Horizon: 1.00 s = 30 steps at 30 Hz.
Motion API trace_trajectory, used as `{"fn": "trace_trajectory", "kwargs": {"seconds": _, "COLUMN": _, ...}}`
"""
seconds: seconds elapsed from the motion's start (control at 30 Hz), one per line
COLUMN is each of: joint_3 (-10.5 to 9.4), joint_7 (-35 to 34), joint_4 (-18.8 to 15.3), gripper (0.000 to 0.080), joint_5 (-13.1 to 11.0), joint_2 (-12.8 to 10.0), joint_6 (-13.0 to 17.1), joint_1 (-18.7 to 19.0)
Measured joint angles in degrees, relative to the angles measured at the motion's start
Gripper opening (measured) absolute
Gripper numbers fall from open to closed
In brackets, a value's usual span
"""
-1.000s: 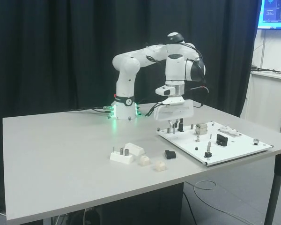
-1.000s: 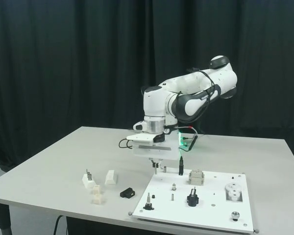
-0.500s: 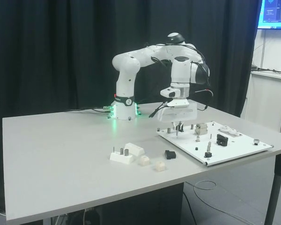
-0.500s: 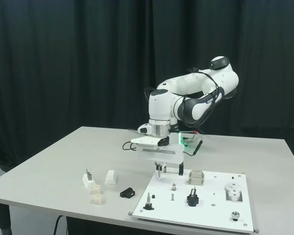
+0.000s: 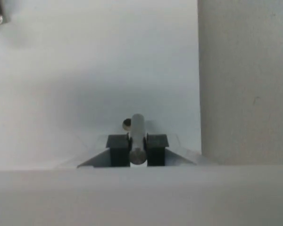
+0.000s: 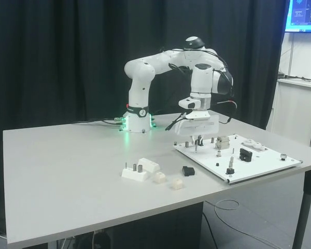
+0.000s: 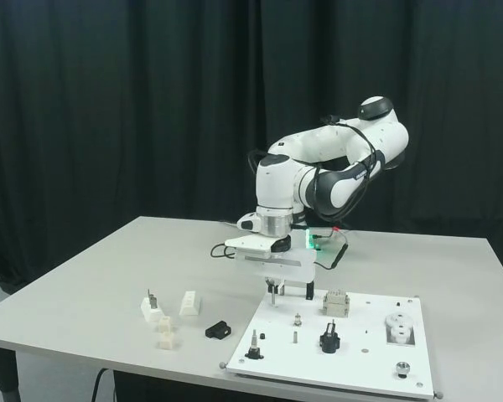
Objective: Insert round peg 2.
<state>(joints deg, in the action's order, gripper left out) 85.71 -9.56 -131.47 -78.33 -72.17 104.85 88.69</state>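
Note:
A grey round peg (image 5: 137, 136) stands upright between my black fingertips, with the gripper (image 5: 137, 149) shut on it. Its lower end hangs just above the white board (image 5: 85, 70), right beside a small dark hole (image 5: 127, 124). In the first room view the gripper (image 6: 197, 140) hovers low over the near-left part of the board (image 6: 259, 163), the peg (image 6: 196, 144) pointing down. The second room view shows the same gripper (image 7: 272, 291) over the board's (image 7: 360, 356) back left corner, the peg (image 7: 272, 295) just above it.
On the board stand a black upright connector (image 7: 309, 290), a grey block (image 7: 336, 303), short pins (image 7: 297, 319), a black knob (image 7: 328, 341) and a white fitting (image 7: 399, 325). On the grey table (image 6: 67, 166) lie a white peg holder (image 6: 135, 173), white blocks (image 6: 177, 183) and a black part (image 6: 188, 170).
The arm has carried the peg rightward along the board in the first room view and lowered it; the wrist turned. Over the last half second it only sank and shifted slightly.

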Motion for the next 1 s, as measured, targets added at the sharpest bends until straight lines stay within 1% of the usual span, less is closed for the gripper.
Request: {"fn": "trace_trajectory", "kwargs": {"seconds": 1.0, "joint_3": -1.11, "joint_7": -0.1, "joint_4": 0.4, "gripper": 0.0073, "joint_5": 0.0, "joint_2": 0.2, "joint_6": 0.0, "joint_1": -0.6}}
